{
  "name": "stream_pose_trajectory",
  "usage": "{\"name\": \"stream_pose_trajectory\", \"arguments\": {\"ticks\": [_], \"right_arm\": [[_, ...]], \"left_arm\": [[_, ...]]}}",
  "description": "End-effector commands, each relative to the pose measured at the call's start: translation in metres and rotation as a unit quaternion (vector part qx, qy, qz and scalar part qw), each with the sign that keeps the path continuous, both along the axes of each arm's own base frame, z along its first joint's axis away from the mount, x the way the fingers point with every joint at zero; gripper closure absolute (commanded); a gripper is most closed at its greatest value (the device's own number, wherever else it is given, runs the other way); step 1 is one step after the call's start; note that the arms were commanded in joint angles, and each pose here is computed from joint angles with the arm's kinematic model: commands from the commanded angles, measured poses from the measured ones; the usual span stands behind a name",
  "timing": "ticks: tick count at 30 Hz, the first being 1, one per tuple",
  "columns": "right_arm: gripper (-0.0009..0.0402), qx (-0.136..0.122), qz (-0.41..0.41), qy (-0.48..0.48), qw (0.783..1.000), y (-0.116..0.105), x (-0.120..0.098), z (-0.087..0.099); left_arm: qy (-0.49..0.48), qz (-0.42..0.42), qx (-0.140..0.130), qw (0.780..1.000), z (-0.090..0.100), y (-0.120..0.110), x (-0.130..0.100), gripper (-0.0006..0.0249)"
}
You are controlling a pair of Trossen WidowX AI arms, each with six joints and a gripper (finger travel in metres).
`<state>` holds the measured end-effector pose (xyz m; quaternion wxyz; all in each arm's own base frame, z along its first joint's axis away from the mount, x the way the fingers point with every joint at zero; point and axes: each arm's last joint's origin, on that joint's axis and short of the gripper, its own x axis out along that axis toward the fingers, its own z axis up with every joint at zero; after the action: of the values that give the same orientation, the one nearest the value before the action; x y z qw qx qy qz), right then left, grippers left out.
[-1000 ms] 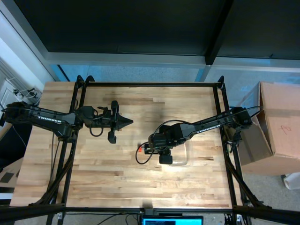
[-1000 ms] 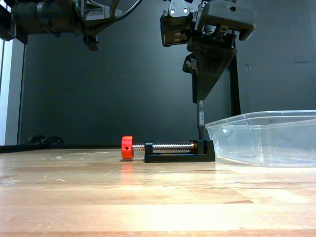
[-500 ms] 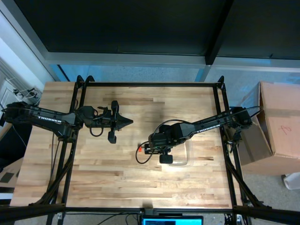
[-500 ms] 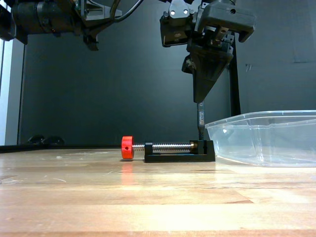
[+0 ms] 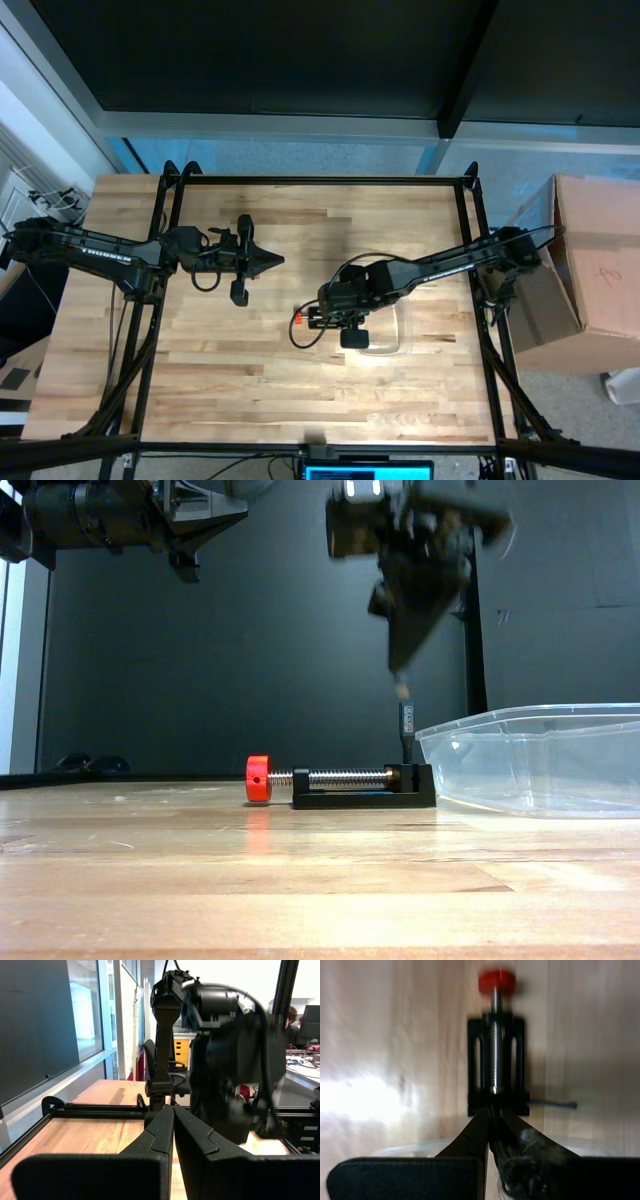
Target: Remove the USB-C connector from the USB-C receptacle and place in the container
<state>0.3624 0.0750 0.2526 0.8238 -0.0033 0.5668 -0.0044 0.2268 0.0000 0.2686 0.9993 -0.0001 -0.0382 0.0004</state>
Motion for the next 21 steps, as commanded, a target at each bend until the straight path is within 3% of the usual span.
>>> {"name": "stream_pose_trajectory", "arguments": {"ticks": [1,9,21], "right_arm": [[0.0393,0.0,0.0,0.001,1.0,0.0,0.0,0.005],[0.0393,0.003,0.0,-0.016,1.0,-0.001,-0.005,0.023],[0.0393,0.003,0.001,-0.013,1.0,-0.001,-0.01,0.028]], "left_arm": [[0.0,0.0,0.0,1.0,0.0,0.0,0.0,0.0243],[0.0,0.0,0.0,1.0,0.0,0.0,0.0,0.0243],[0.0,0.0,0.0,1.0,0.0,0.0,0.0,0.0243]]}}
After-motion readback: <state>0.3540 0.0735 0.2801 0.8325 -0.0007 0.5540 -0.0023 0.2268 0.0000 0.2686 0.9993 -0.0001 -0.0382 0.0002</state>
